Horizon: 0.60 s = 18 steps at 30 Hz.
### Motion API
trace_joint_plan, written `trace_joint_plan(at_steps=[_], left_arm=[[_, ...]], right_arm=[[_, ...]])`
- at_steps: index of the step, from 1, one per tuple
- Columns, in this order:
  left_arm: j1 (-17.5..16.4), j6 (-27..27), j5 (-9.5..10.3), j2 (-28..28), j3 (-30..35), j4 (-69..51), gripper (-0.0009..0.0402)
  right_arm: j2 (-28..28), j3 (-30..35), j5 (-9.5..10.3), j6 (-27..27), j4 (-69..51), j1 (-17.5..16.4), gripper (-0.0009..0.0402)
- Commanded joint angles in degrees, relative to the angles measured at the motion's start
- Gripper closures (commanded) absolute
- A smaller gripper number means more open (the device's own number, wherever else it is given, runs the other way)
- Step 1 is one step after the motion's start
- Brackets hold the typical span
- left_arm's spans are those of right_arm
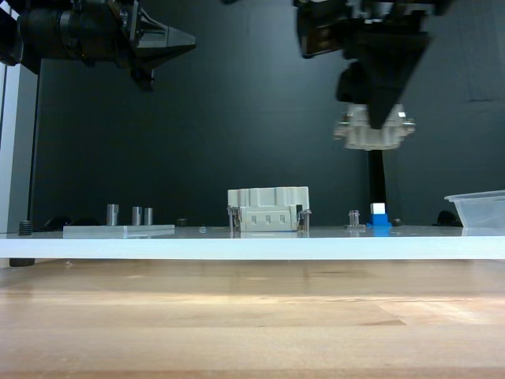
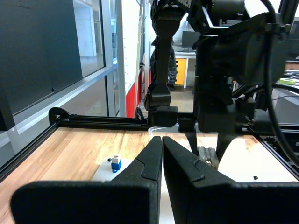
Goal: Remove the HAN10-E connector and place it in the container
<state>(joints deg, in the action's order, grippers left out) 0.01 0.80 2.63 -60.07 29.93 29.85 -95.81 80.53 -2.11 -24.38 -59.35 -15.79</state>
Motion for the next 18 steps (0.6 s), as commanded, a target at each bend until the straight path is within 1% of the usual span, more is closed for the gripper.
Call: trace_joint_plan(at_steps=[1, 4, 6, 13, 18], left_arm=[[0.00, 0.00, -0.02, -0.02, 0.02, 0.00, 0.0393], [0.00, 0.00, 0.00, -0.02, 0.02, 0.02, 0.0393], [-0.02, 0.00, -0.02, -0.02, 0.02, 0.00, 0.0393], [0.00, 0.00, -0.02, -0.02, 0.02, 0.00, 0.0393], [-0.02, 0.00, -0.02, -0.02, 0.02, 0.00, 0.0393]], right_arm=[[3.58, -4.22, -0.07, -2.19, 0.61, -0.72, 0.0381], [6.73, -7.98, -0.50, -3.17, 0.83, -1.62, 0.0381], [8.61, -10.12, -1.38, -4.46, 0.96, -2.36, 0.0381], [13.53, -15.96, -1.38, -8.33, 1.60, -3.85, 0.0381], [16.44, -19.21, -1.42, -9.90, 1.86, -5.05, 0.0381]])
